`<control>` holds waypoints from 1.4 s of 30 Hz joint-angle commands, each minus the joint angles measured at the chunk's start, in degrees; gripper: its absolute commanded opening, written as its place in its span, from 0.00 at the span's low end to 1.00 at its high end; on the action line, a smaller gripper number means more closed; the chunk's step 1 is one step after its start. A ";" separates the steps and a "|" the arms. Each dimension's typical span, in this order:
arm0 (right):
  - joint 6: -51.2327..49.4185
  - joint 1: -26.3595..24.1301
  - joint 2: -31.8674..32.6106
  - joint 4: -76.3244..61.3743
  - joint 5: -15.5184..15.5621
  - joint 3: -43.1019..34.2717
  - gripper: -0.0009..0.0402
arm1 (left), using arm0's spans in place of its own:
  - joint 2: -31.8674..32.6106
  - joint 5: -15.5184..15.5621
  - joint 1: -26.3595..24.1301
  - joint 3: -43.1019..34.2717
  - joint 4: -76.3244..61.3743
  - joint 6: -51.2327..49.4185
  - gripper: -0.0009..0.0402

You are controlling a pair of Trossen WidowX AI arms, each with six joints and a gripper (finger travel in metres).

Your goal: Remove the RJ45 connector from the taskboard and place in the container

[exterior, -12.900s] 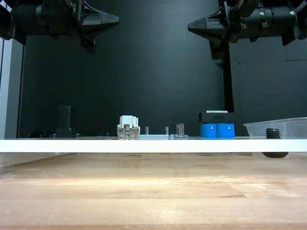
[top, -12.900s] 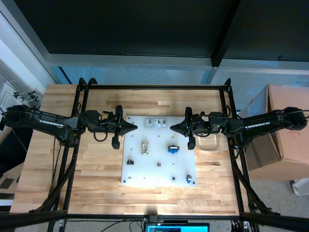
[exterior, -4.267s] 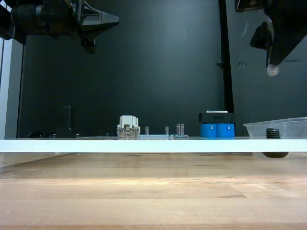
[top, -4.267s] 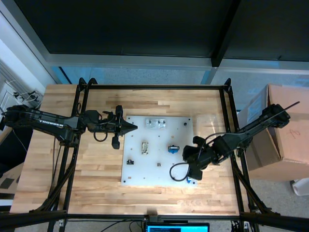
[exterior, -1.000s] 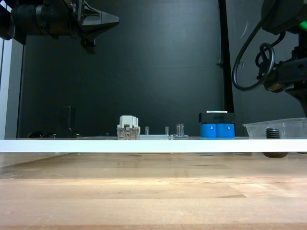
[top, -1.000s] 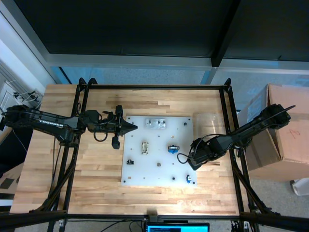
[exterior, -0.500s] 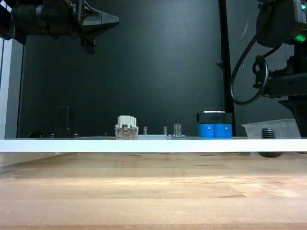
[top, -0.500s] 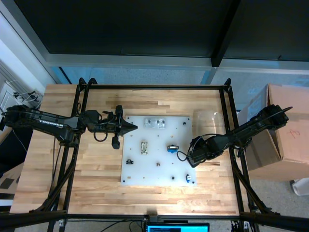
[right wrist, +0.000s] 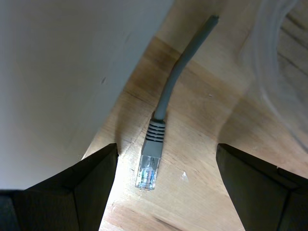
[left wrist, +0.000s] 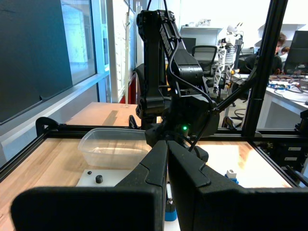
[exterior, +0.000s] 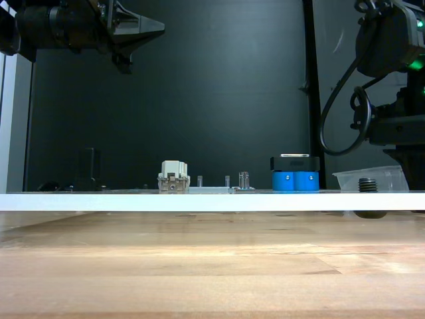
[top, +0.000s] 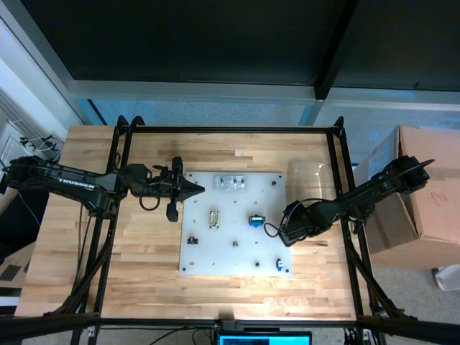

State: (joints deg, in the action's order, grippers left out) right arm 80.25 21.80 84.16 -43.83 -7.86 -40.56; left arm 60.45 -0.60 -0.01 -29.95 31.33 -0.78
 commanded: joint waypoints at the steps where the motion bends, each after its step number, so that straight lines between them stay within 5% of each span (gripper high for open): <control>1: 0.09 0.09 -0.02 0.46 0.37 0.48 0.69 | 0.02 -0.02 0.00 0.00 0.00 0.00 0.02; 24: -0.87 0.09 -0.04 0.76 0.55 0.68 0.03 | 0.02 -0.02 0.00 0.00 0.00 0.00 0.02; 33: -1.25 0.09 -1.27 -0.61 3.50 -0.59 0.03 | 0.02 0.00 0.00 0.00 0.00 0.00 0.02; 42: -3.08 0.17 -5.51 -8.35 2.93 -6.51 0.02 | 0.02 -0.02 0.02 0.00 0.00 0.00 0.02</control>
State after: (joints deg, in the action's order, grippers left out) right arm 77.73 22.02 79.31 -51.18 -4.14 -46.04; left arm 60.45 -0.60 -0.01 -29.93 31.31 -0.80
